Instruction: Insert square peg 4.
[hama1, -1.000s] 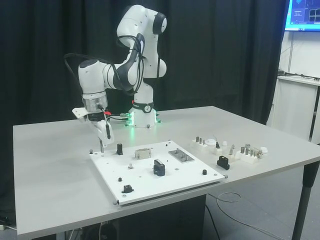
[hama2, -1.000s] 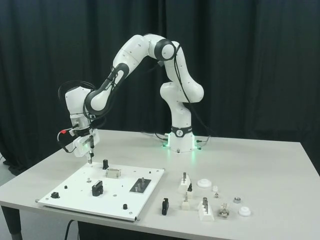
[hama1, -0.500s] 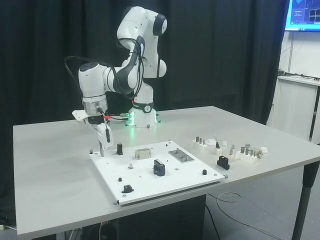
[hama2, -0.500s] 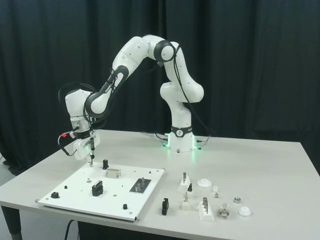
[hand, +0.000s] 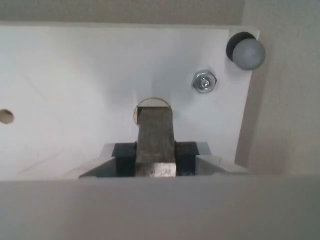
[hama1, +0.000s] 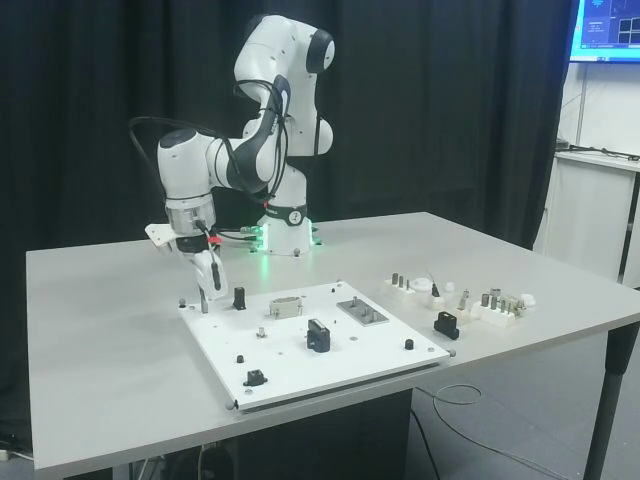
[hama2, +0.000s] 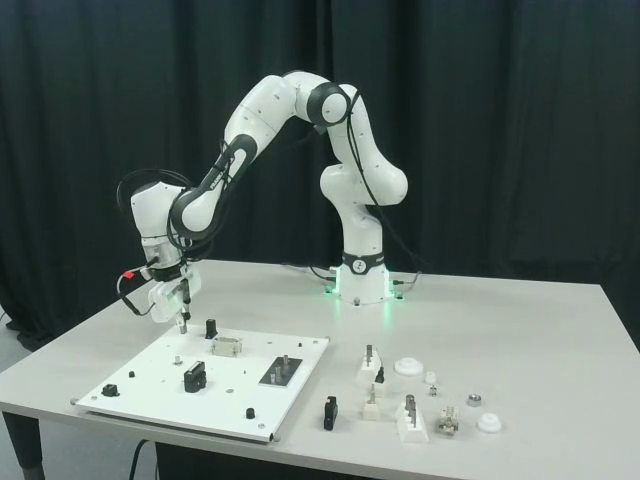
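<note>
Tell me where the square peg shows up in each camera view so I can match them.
Wrist view: square peg in the middle, held in the pincer, tip at a round hole.
First room view: peg at the white board's far left corner.
Second room view: peg above the board's far left edge.
Shared landmark: the board's corner.

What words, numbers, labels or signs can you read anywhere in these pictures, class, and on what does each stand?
None can be read.
Screen, top corner of the first room view: lines of text, too small to read.
Arm base: a small mark, too blurred to read.
Board, peg and gripper: no text.
</note>
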